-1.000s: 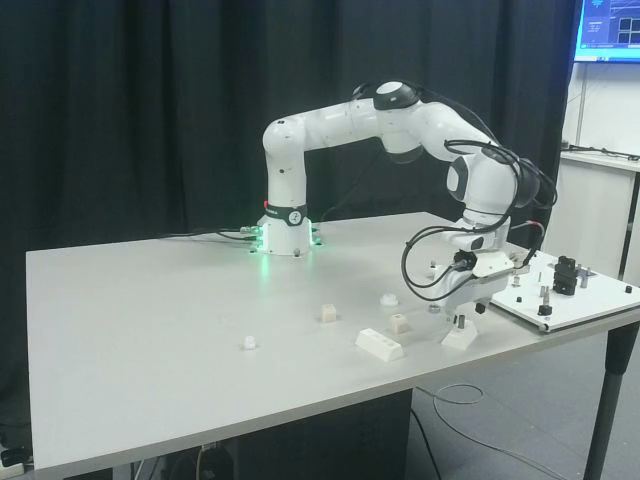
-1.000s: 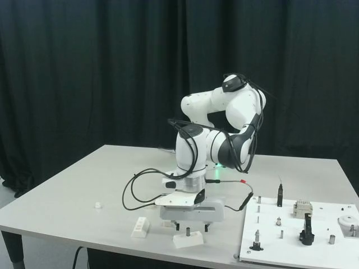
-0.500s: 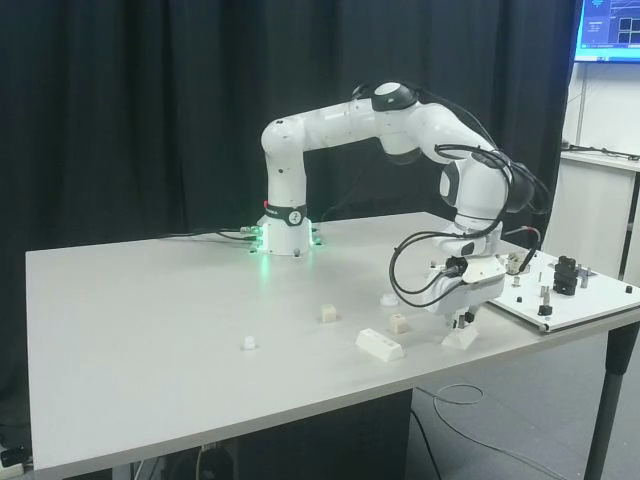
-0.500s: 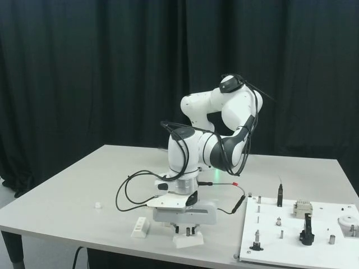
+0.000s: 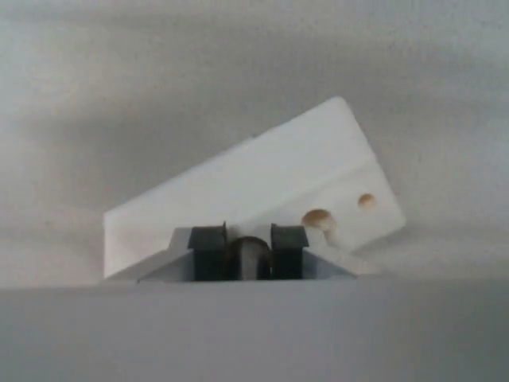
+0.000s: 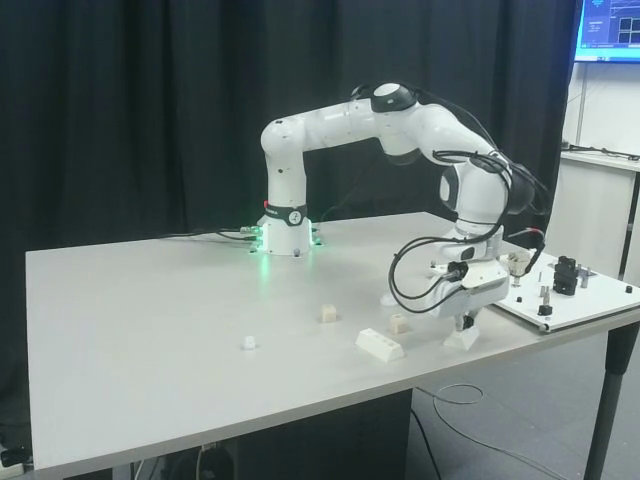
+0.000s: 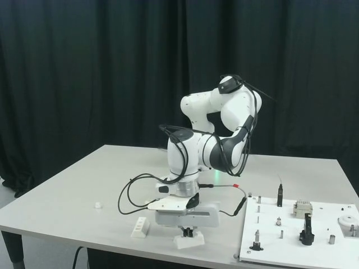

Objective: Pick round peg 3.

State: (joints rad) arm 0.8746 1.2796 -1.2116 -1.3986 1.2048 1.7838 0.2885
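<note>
The round peg (image 5: 250,255), grey and short, stands in a white holder block (image 5: 262,183) that has two other holes beside it. My gripper (image 5: 249,251) is down on the block, its black fingers (image 5: 208,251) pressed against both sides of the peg, shut on it. In the first room view the gripper (image 6: 465,322) sits low over the block (image 6: 461,339) near the table's front edge. The second room view shows the gripper (image 7: 188,230) directly above the block (image 7: 188,241), with the peg hidden by the fingers.
A white board (image 6: 585,300) carrying several black and grey parts lies close beside the block, also seen as the board (image 7: 297,238). A second white block (image 6: 380,344), two small cubes (image 6: 398,323) (image 6: 327,313) and a small white round piece (image 6: 249,343) lie on the table.
The arm has come down onto the white block, and the fingers have drawn together around the peg.
</note>
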